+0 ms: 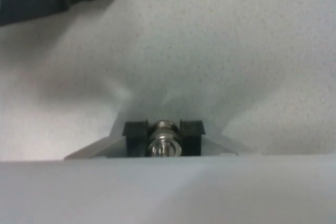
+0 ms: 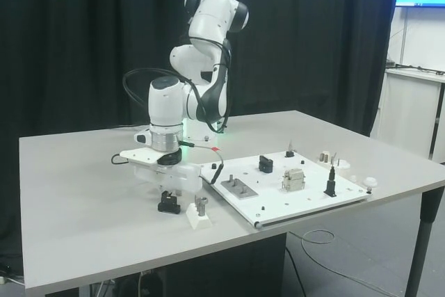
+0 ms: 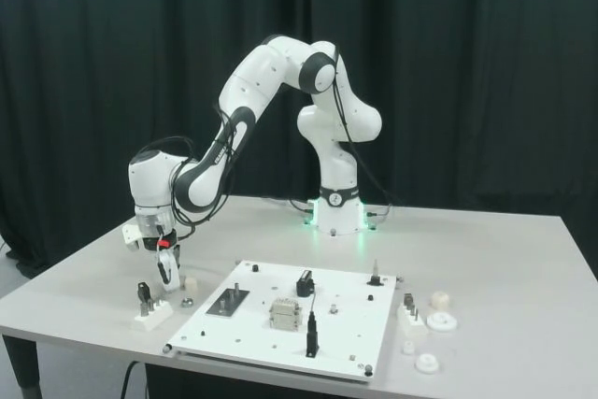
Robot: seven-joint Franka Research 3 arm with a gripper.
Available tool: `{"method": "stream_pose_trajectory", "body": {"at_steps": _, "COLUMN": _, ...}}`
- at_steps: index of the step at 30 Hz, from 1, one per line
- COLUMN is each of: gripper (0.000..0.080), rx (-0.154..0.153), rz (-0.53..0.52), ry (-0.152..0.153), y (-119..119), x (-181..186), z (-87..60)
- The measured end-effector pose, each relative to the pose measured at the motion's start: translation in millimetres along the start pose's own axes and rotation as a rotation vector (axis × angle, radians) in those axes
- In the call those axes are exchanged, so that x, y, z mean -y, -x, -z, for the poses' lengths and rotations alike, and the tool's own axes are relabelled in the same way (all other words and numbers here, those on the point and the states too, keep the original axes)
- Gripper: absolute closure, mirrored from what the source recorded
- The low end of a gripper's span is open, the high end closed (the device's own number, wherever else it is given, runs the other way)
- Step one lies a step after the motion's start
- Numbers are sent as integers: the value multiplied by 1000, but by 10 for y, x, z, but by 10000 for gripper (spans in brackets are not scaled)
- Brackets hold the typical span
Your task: Pick BNC.
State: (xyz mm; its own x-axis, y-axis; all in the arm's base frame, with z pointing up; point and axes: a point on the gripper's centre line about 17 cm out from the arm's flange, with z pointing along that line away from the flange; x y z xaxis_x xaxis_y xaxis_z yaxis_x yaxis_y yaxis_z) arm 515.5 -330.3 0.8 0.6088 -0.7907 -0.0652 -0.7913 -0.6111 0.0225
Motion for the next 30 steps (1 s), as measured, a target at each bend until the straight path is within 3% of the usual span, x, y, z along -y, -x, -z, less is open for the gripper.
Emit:
{"method": "stream_pose_trajectory", "body": {"at_steps": 7, "gripper": 678, "rx": 1, "rz": -18, "ry": -7, "y": -7, "x": -3, "z": 75}}
{"method": "stream_pose_trajectory", "body": {"at_steps": 30, "gripper": 680, "rx": 16, "rz": -37, "ry": -45, "y": 2, "x": -43, "z": 532}}
